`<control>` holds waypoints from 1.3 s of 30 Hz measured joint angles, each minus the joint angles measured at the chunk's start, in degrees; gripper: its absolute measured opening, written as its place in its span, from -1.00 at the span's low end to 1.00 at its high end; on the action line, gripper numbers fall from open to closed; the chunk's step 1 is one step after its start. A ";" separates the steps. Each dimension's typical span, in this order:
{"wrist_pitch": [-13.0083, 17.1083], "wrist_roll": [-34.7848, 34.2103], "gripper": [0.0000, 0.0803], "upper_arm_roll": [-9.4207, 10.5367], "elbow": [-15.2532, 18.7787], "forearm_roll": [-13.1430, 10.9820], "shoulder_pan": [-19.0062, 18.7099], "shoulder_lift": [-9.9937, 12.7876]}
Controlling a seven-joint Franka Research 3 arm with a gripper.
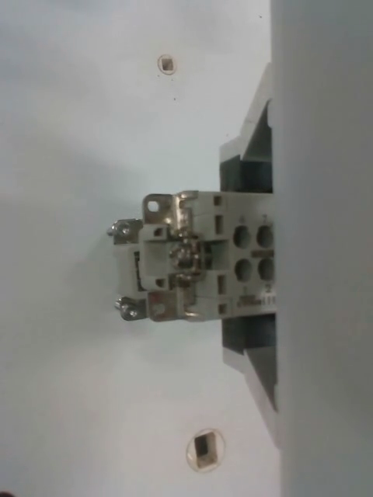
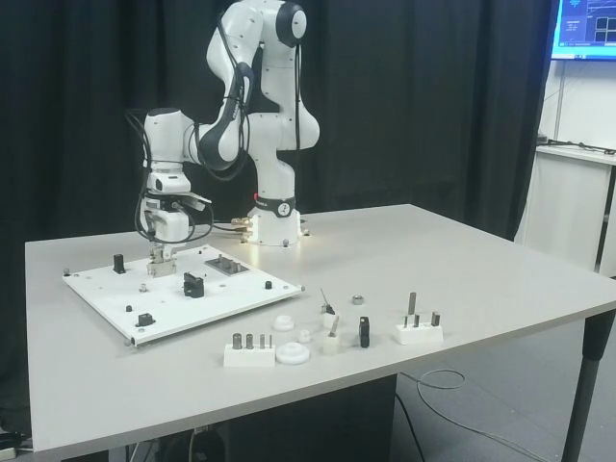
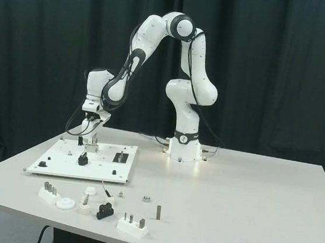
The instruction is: Insert waterproof.
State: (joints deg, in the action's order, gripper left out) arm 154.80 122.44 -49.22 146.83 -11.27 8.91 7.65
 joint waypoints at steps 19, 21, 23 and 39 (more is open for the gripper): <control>0.04 3.84 -0.22 -0.02 0.04 -3.84 0.31 -0.02; 0.12 4.33 -0.22 -0.02 0.04 -3.84 0.34 -0.02; 0.23 4.77 -0.22 -0.03 0.05 -3.84 0.39 0.01; 0.47 5.68 -0.22 0.07 0.10 -3.81 0.48 0.22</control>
State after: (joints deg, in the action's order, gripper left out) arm 155.28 128.12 -49.15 146.93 -15.08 9.39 7.88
